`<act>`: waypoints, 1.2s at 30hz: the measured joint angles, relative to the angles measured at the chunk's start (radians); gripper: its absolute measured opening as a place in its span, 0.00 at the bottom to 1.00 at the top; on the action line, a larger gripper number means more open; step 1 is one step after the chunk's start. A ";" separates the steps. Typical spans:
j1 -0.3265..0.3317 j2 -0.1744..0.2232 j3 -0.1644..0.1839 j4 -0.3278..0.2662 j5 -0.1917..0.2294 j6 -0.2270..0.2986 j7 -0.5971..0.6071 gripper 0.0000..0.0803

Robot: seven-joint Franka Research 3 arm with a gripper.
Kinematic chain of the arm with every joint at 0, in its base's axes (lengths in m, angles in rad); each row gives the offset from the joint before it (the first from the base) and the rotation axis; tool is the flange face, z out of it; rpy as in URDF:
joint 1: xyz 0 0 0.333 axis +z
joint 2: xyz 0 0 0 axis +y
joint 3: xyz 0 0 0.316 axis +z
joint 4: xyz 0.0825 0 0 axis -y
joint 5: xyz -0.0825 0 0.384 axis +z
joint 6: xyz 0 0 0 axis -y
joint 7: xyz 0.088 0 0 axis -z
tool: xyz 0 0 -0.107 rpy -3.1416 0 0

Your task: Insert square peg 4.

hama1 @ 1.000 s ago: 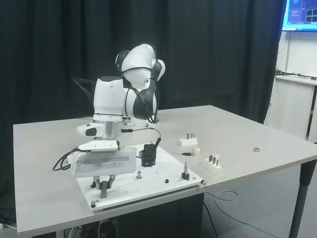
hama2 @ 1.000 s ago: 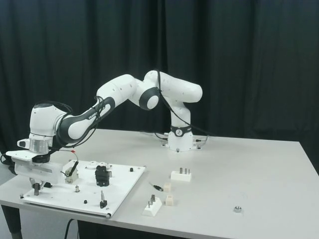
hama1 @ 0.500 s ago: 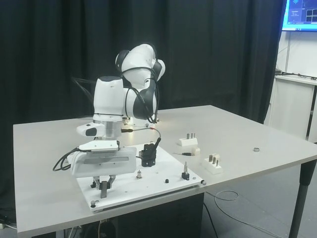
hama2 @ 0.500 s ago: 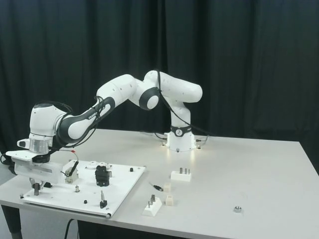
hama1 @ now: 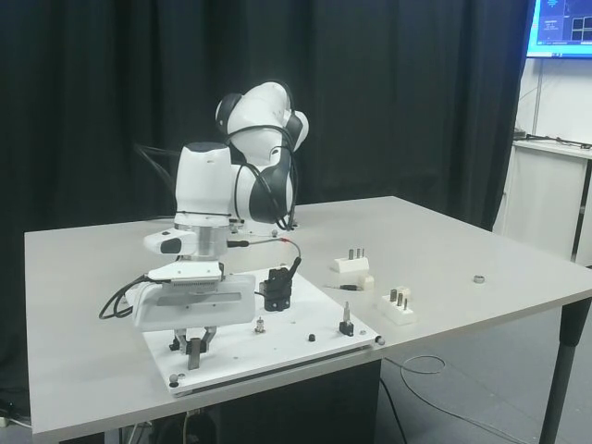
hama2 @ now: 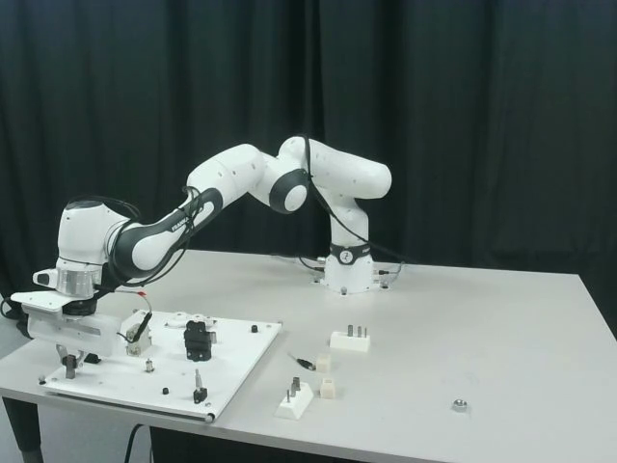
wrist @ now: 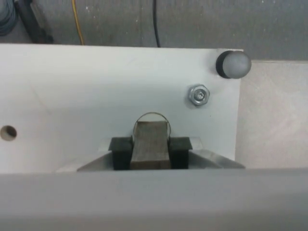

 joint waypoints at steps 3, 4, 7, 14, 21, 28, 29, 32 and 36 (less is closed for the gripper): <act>0.002 0.001 0.000 0.000 0.000 0.005 -0.001 0.19; 0.002 0.002 0.000 0.000 -0.001 0.007 -0.001 0.28; 0.004 0.003 0.000 0.000 -0.004 0.013 -0.001 0.28; 0.007 0.005 -0.001 0.000 -0.008 0.020 -0.001 0.66; 0.009 0.005 -0.003 0.003 -0.014 0.023 -0.001 0.91; 0.011 0.003 -0.012 0.017 -0.019 0.021 -0.001 0.99; 0.012 0.002 -0.014 0.018 -0.019 0.020 -0.001 0.99; 0.015 -0.004 -0.020 0.019 -0.022 0.016 -0.001 0.99; 0.021 -0.012 -0.032 0.020 -0.025 0.007 0.000 1.00</act>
